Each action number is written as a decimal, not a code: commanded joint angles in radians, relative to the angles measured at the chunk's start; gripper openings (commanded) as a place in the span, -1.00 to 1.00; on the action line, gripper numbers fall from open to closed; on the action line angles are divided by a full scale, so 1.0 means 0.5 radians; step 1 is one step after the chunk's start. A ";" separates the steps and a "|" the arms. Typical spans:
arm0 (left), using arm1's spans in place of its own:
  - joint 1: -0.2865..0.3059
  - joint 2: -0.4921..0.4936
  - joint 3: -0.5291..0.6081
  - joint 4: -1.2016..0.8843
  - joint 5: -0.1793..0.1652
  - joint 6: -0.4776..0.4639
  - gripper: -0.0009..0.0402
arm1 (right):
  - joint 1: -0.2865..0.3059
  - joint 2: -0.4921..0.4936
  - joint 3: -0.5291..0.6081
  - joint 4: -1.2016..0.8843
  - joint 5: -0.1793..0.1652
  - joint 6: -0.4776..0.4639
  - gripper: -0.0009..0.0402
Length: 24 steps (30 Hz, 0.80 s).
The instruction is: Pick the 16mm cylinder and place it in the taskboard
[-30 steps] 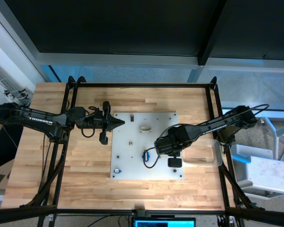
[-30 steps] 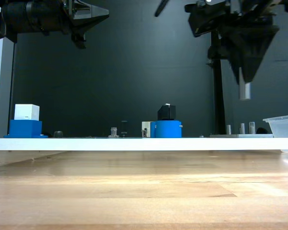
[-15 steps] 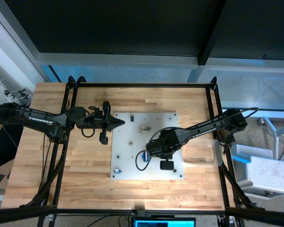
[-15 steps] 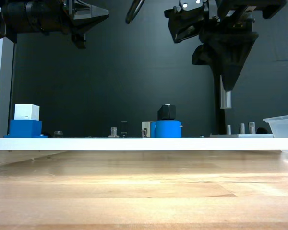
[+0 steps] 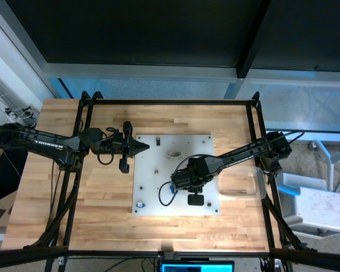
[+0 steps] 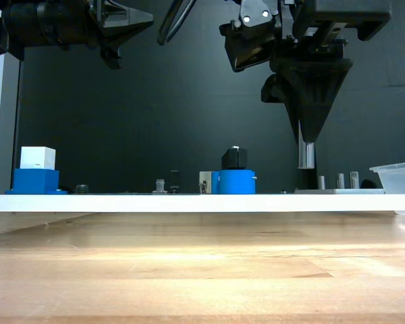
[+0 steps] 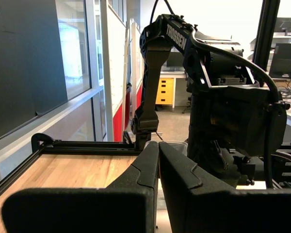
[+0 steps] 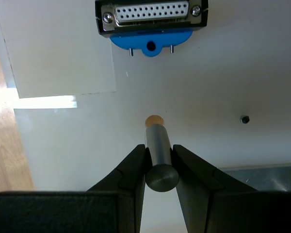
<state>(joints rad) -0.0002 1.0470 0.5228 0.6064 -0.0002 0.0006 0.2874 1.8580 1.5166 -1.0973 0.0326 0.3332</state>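
Right hand is clamped on the 16mm cylinder, which stands upright between the fingers with its lower end clear of the taskboard. From the wrist camera I see the peg poised just short of a small tan hole in the white plate, not yet in it. Beyond the hole sits a silver multi-pin connector on its blue fitting. From above, this hand hangs over the near middle of the board, with the clear plastic tray on the desk just beside the board's right edge. Left hand hovers high at the board's far left edge, its fingers pressed together on nothing.
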 commanded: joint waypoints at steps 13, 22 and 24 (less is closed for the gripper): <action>0.000 0.000 0.000 0.001 0.000 0.001 -0.96 | -0.004 0.069 -0.006 0.038 0.001 -0.004 -0.77; 0.001 0.000 0.000 0.001 0.000 0.001 -0.96 | -0.005 0.069 -0.026 0.050 0.001 -0.004 -0.77; 0.000 0.000 0.000 0.001 0.001 0.001 -0.96 | -0.005 0.069 -0.038 0.060 0.001 -0.003 -0.77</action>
<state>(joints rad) -0.0002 1.0466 0.5228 0.6071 -0.0002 0.0006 0.2848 1.8931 1.5013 -1.0702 0.0326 0.3309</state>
